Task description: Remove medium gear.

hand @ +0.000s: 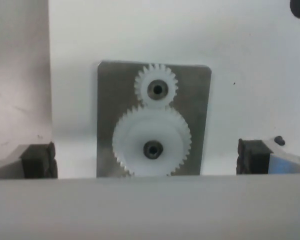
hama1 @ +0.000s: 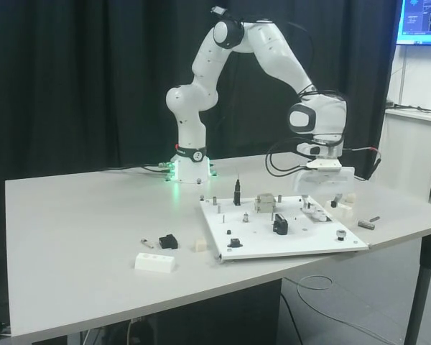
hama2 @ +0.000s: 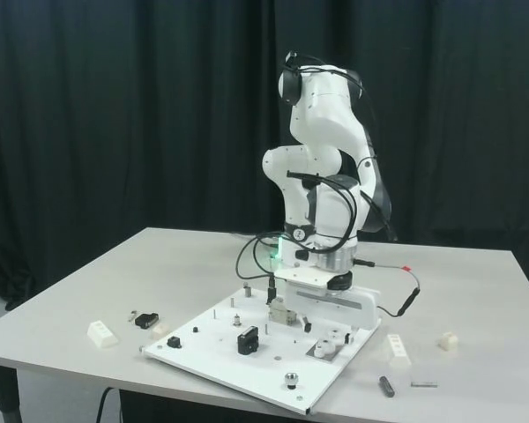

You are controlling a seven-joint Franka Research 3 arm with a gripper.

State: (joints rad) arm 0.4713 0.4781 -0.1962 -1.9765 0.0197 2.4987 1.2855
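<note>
White block (hama1: 155,263) sits near the table's (hama1: 72,215) front-left edge, small black part (hama1: 168,241) just beside it toward the board. White board (hama1: 258,244) lies at the table's front-right part, carrying black pegs and fixtures. Near the board's right edge sits the grey plate (hand: 107,120) with 2 white gears meshed: small gear (hand: 156,85) and a bigger gear (hand: 151,142), each on its own shaft with a dark hub. Only 2 gears show, so which one counts as medium is a judgement; the bigger gear is the likely target, since it sits centred between the fingertips (hand: 38,161). Gripper (hand: 146,159) hangs above the plate, spread wide, 1 black pad on each side of the plate, nothing held, both pads well clear of the gear teeth. White arm (hama1: 273,65) reaches from its base at the table's back edge over the board. Step in hand: descend and grasp. To do it well: keep centred on the hub, come straight down until the pads flank the gear rim, close on the teeth evenly, then lift straight up along the shaft; any tilt could jam the bore or drag the meshed small gear.
</note>
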